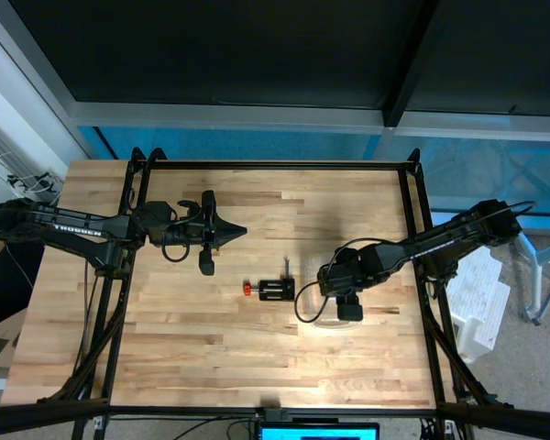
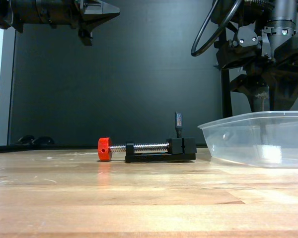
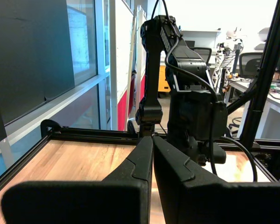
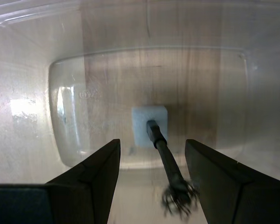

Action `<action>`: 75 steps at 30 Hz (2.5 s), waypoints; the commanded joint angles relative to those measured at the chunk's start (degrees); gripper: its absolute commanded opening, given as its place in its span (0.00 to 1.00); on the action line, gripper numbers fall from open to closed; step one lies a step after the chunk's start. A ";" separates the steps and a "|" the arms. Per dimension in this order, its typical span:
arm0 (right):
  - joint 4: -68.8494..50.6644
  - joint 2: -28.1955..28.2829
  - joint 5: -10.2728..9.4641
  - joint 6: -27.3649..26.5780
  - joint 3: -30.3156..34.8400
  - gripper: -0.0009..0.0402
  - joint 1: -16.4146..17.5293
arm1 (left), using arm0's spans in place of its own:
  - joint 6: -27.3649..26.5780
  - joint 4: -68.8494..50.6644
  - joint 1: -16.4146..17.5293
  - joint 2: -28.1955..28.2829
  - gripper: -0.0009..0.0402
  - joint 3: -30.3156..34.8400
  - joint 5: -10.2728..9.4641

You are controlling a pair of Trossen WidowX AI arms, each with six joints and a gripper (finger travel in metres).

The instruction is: Pick the usb-c connector and install on the hub

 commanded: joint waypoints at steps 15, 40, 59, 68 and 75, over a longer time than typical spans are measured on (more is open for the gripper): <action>1.77 2.08 0.17 -0.04 -0.04 0.33 0.11 | 0.00 -0.02 0.02 0.02 0.02 0.02 0.02; 1.68 2.05 0.02 -0.11 -0.04 0.02 0.11 | 0.00 0.00 0.02 0.02 0.02 0.02 0.02; -2.82 0.90 0.07 -0.24 2.73 0.02 0.11 | 0.00 0.00 0.02 0.02 0.02 0.02 0.02; -7.15 0.24 0.11 -0.28 6.82 0.02 0.07 | 0.00 0.00 0.02 0.02 0.02 0.02 0.02; -10.40 0.09 0.24 -0.28 10.67 0.02 -0.04 | 0.00 0.00 0.00 0.02 0.02 0.02 0.02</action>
